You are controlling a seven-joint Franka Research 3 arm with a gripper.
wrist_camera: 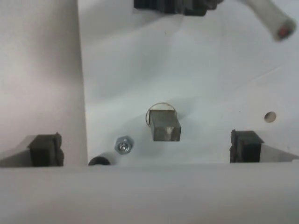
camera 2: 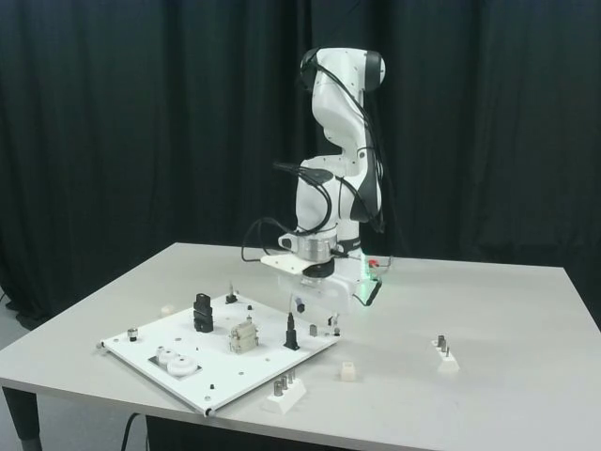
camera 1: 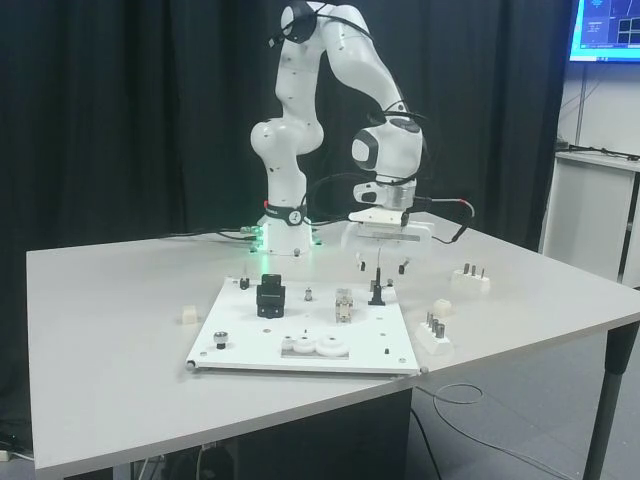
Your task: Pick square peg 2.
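One tool (wrist_camera: 145, 149) spread wide, hovering above square peg (wrist_camera: 165, 125), white board (wrist_camera: 196, 74) beneath

the board (camera 1: 300, 335) lies on the table (camera 1: 100, 330) in front of the arm's base (camera 1: 283, 238). the gripper (camera 1: 383, 268) hangs over the board's rear edge, the square peg (wrist_camera: 164, 124) standing upright below between its fingertips.
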